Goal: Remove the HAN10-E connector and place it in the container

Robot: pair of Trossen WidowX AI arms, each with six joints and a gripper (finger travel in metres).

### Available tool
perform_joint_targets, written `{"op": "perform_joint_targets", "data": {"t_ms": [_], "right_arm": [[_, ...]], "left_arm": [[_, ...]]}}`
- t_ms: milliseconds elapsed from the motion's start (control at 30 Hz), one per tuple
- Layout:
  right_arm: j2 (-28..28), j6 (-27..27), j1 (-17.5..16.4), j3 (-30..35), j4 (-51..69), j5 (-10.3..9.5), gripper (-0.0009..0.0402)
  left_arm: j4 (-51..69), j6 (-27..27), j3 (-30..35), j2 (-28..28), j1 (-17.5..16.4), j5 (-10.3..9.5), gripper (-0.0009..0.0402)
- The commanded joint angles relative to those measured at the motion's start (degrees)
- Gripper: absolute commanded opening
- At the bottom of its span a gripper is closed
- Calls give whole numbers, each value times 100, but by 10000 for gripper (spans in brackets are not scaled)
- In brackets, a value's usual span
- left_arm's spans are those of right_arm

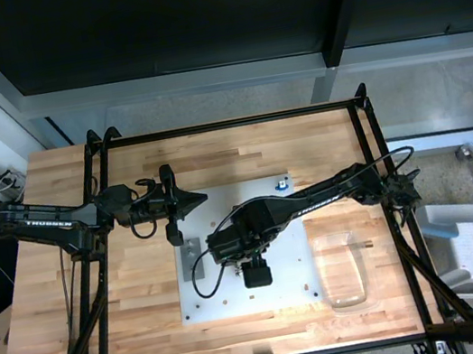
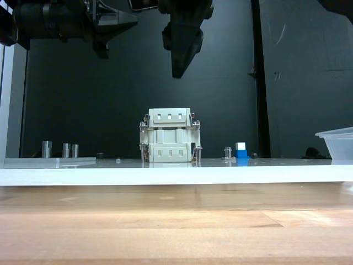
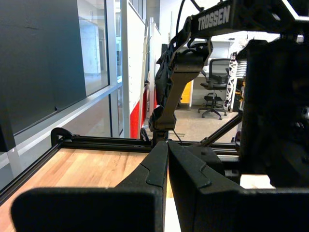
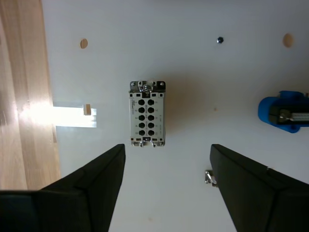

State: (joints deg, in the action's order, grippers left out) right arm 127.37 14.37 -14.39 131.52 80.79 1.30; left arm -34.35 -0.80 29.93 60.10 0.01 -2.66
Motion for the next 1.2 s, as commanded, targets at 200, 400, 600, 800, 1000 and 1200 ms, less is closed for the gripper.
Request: {"op": "perform_joint_targets", "data": {"t_ms": [200,400,600,800,1000,1200], "right_arm": [[188,31,-90,-24,-195,4,291],[348,20,-133,-46,-302,11,293],[450,13,-151,-131,-468,15,293],[603,-17,-153,-210,-586,15,293],[715,-13,-162,-212,-662,13,293],[745,-24,-162,-247,-702,13,293]], "left_arm": [[0,0,2,0,-2,2,0],[4,0,2,0,-2,2,0],[4,0,2,0,0,2,0],[2,0,2,0,-2,2,0],[7,0,2,2,-2,2,0],[7,0,2,0,-2,2,0]]}}
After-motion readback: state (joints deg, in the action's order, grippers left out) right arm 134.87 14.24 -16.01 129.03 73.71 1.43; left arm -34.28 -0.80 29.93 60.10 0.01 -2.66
